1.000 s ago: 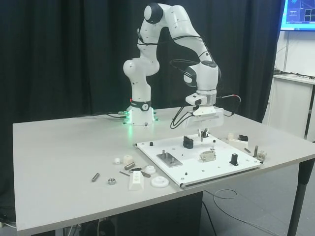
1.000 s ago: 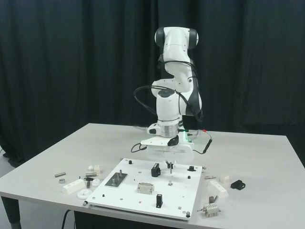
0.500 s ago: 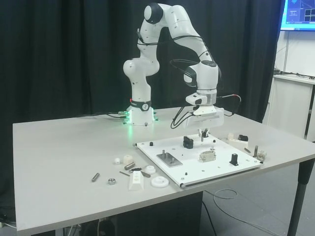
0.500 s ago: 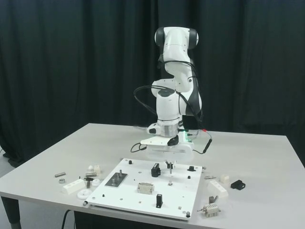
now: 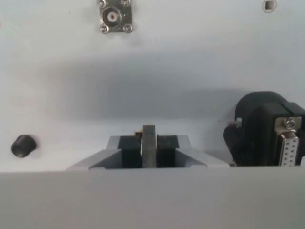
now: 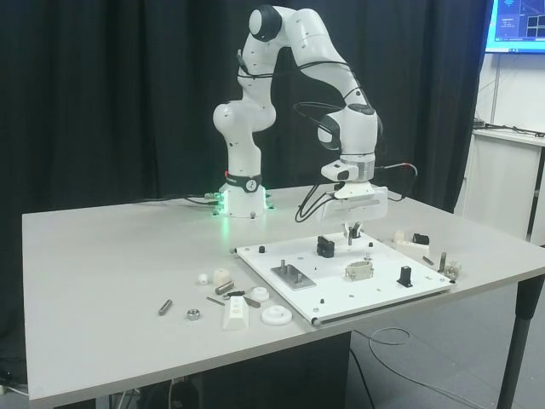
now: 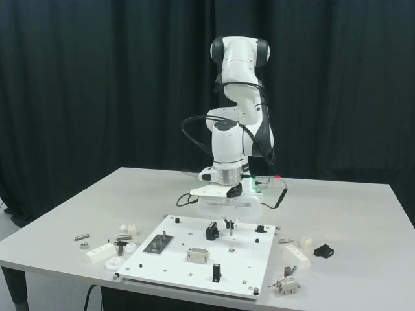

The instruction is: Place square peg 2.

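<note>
grey metal is what you see pinched between the black pads (image 5: 127, 151) of the gripper (image 5: 148, 153): the fingers are drawn in close and clamped on the square peg (image 5: 148, 145), a slim bar standing upright between them. from the room views the gripper (image 6: 352, 228) hangs just above the white board (image 6: 387, 294), peg pointing down, over the board's far half; you cannot tell from either room camera whether the peg's tip touches the surface. close beside the gripper on the board sits a black connector block (image 5: 265, 129) with a pinned socket face, and on its other side a small black knob (image 5: 23, 146); a little further off is a square metal coax socket (image 5: 114, 16) with four screws. looking across the board you also have a grey metal plate (image 6: 293, 276) with posts, a metal multi-pin connector (image 6: 358, 271) and a small black clip (image 6: 405, 275) toward the near edge. loose white gears and blocks (image 7: 107, 251) lie on the desk (image 6: 102, 256) beside the board, well apart from the gripper.
</note>
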Available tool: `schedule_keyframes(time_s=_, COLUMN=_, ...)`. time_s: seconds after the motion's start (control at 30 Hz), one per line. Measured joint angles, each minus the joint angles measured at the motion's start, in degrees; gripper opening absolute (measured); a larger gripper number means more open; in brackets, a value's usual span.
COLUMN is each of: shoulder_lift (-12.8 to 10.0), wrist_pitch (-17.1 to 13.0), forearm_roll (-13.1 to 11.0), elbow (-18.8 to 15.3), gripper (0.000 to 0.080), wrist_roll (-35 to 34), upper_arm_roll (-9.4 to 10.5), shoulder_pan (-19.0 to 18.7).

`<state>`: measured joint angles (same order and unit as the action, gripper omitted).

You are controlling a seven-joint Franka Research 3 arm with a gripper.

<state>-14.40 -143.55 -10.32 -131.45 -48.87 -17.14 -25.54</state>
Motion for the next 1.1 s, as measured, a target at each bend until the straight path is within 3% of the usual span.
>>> schedule_keyframes(time_s=1.1, shoulder_lift=0.0, wrist_pitch=0.0, forearm_roll=0.9, elbow=1.0, gripper=0.0067, wrist_roll=0.0, upper_arm_roll=-0.59, shoulder_pan=0.0)
